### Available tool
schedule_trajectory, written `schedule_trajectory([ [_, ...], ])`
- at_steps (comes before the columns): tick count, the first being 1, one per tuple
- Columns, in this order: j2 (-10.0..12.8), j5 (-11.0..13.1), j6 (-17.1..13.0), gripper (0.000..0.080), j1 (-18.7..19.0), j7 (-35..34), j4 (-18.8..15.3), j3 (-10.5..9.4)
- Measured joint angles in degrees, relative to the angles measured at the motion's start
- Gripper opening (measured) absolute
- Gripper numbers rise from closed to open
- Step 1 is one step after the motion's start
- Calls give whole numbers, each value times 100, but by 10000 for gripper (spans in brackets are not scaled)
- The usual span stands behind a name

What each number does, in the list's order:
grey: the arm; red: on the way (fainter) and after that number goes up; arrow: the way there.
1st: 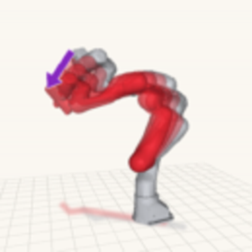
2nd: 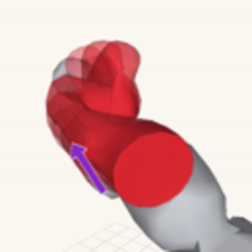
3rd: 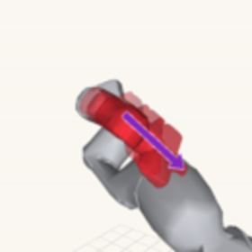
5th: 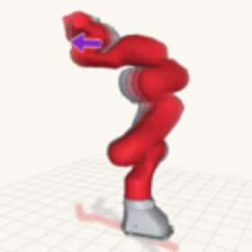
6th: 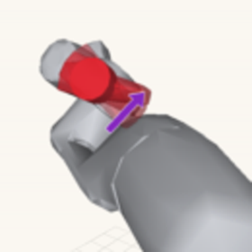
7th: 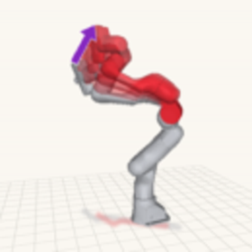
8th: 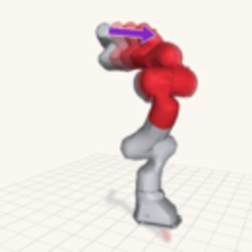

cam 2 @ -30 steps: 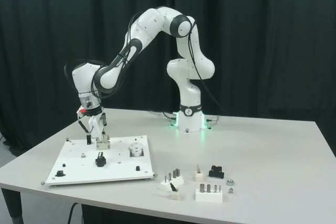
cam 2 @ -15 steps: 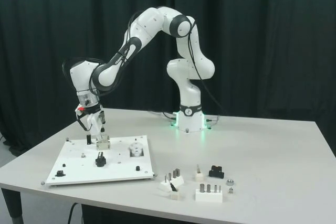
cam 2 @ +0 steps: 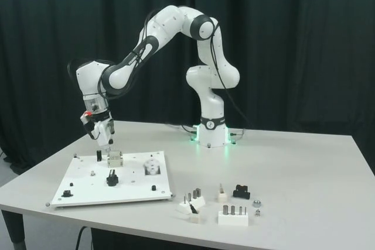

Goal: Insert waterproof.

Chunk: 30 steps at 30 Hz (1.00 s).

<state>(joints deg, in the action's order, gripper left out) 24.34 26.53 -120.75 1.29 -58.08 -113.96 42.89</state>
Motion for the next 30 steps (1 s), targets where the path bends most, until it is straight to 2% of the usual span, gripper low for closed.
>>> schedule_trajectory([
  [9,-89,11,-244,800,134,-382,-137,0],
  [22,-367,-3,-1249,800,390,-654,-836,37],
  [30,-546,-4,-1655,800,460,-655,-1174,46],
])
